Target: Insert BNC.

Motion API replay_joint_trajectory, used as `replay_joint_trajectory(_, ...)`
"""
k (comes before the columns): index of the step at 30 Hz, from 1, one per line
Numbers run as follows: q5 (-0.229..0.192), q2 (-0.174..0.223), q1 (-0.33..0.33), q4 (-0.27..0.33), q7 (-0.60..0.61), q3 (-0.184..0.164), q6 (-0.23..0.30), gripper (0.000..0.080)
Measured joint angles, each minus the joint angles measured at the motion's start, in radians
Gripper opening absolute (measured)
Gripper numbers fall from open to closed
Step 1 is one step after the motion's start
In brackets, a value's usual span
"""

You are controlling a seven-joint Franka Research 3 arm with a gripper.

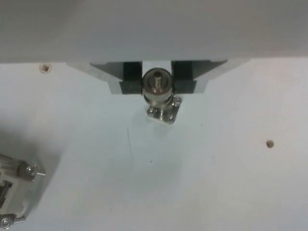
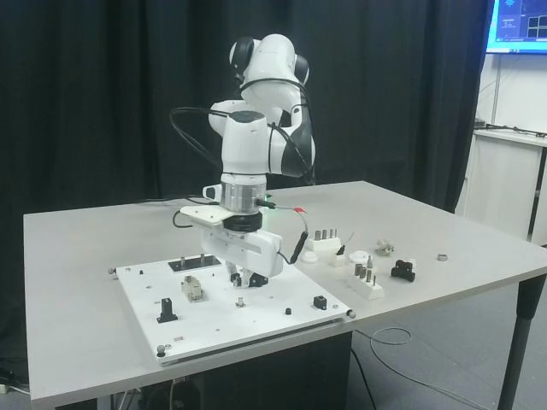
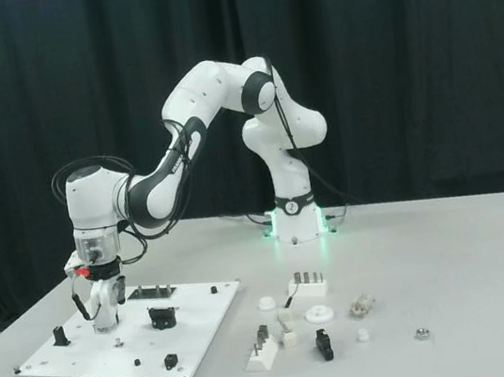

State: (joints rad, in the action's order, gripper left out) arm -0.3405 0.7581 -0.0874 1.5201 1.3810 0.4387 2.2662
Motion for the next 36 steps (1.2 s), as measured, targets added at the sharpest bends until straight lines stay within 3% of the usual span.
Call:
replay_joint_trajectory(13, -0.002, 0.006, -0.001, 0.0, 0.015, 0.002, 0.002, 0.0126)
replay_joint_trajectory(23, -0.009, 0.016, 0.0, 0.0, 0.235, -0.001, 0.019, 0.0126)
replay_joint_trajectory(36, -0.009, 0.028, 0.002, 0.0, 0.348, -0.005, 0.038, 0.0126)
